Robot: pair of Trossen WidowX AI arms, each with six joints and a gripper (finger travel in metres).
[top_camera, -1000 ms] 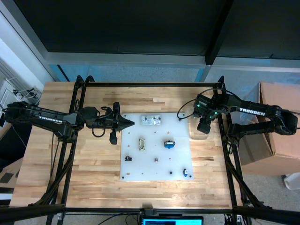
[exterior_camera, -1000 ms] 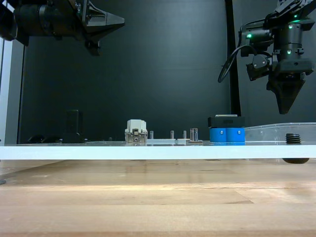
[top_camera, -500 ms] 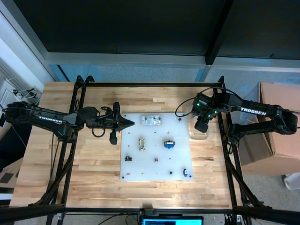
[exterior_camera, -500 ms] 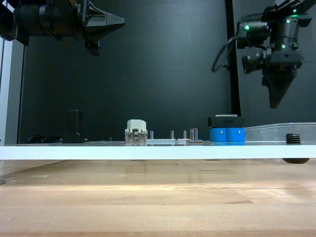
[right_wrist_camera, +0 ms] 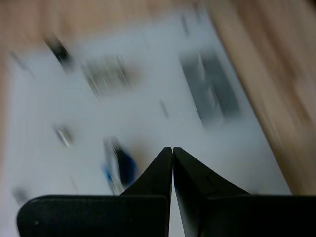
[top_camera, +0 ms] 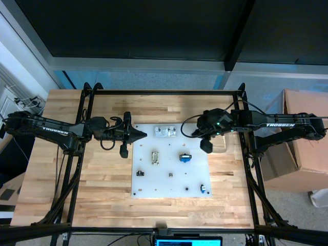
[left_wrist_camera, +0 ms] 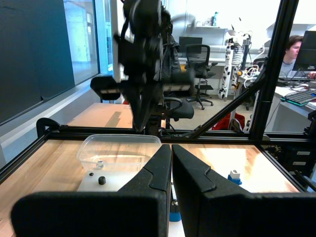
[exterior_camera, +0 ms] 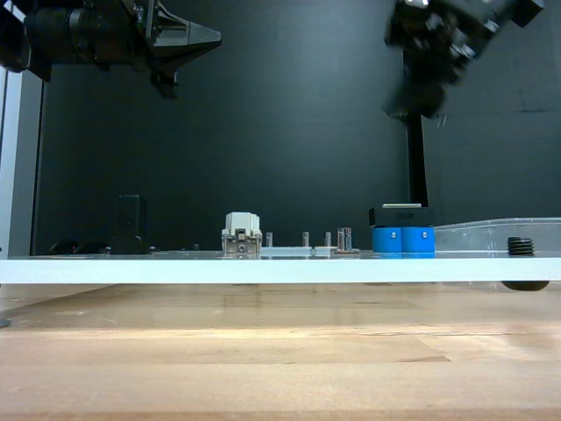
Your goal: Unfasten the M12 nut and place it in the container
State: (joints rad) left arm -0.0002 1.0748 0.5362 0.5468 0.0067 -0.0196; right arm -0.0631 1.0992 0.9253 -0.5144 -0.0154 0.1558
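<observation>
- Left gripper (top_camera: 143,135) — hangs high over the far left edge of the board (top_camera: 154,179), tip pointing inward. Jaws pressed together, nothing between them.
- Grey connector (exterior_camera: 242,235) and blue block (exterior_camera: 402,239) stand mid-board, apart from each other.
- Stud (exterior_camera: 521,247) stands near the board's near right edge, ribs bare.
- Right gripper (top_camera: 206,147) — raised well above the board's far right part, just inside its right edge. Jaws pressed together, pinching nothing.
- Clear container (top_camera: 219,148) sits on the tabletop (top_camera: 92,174), against the board's right edge near its far corner.
- M12 nut (left_wrist_camera: 99,163): a small silver piece lying free inside the container in the left wrist view; the high view cannot confirm it.
</observation>
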